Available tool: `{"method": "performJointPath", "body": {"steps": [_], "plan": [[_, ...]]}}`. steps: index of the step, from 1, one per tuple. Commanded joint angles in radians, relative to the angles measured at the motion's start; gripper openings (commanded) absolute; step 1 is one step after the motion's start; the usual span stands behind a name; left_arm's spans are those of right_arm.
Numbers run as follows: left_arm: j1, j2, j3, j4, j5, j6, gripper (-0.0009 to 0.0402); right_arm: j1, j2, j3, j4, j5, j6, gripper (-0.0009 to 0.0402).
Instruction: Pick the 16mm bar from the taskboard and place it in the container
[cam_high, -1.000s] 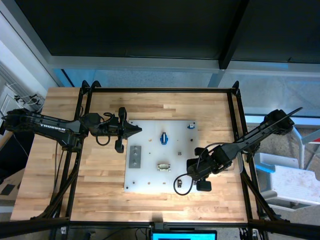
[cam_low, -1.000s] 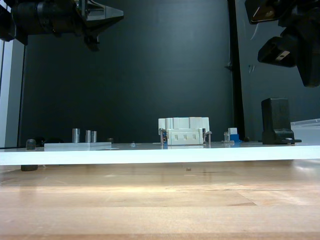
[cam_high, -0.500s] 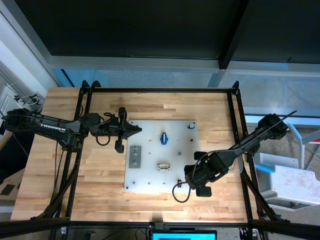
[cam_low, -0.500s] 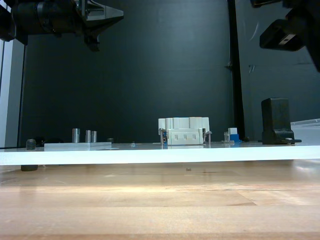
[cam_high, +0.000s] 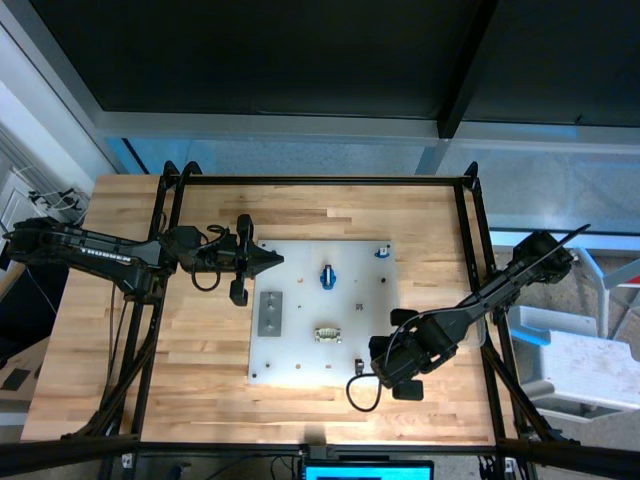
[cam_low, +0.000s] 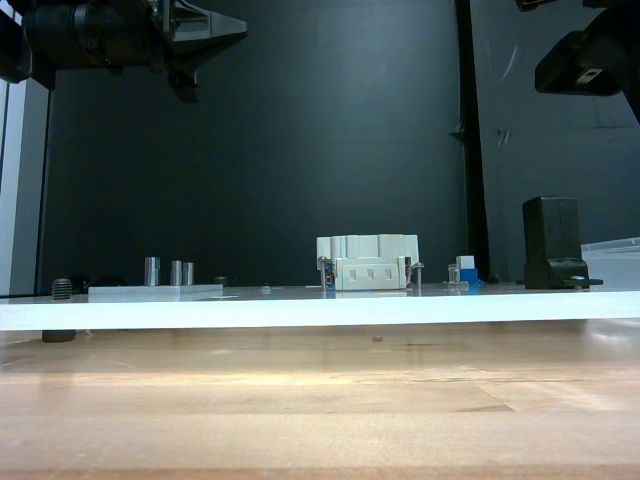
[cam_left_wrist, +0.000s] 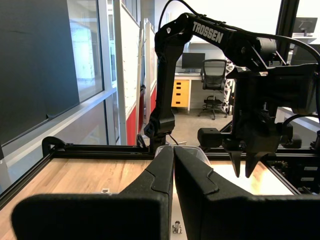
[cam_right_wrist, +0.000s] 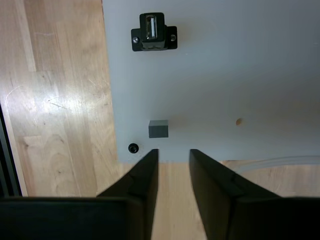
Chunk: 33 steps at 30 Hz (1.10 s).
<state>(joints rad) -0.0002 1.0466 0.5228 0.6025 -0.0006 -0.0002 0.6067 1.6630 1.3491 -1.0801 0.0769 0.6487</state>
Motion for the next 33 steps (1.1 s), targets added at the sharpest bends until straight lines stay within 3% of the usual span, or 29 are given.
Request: {"method": "performJointPath", "body": {"steps": [1,6,11,33], "plan": [[0.000,0.000,0.000,0.000,0.000,0.000,0.0000,0.003,0.011,0.000,0.001,0.001,-0.001,0.0140],[0.000,0.000,0.000,0.000,0.000,0.000,0.0000,0.007,0.023,0.000,0.002,0.001,-0.001,0.0203],[0.000,0.000,0.000,0.001,0.000,0.000,0.0000,0.008,0.034,0.000,0.006,0.001,-0.002,0.0239],[0.000,0.000,0.000,0.000,0.000,0.000,0.0000,0.008,0.080,-0.069,0.104,0.002,-0.011,0.0244]]}}
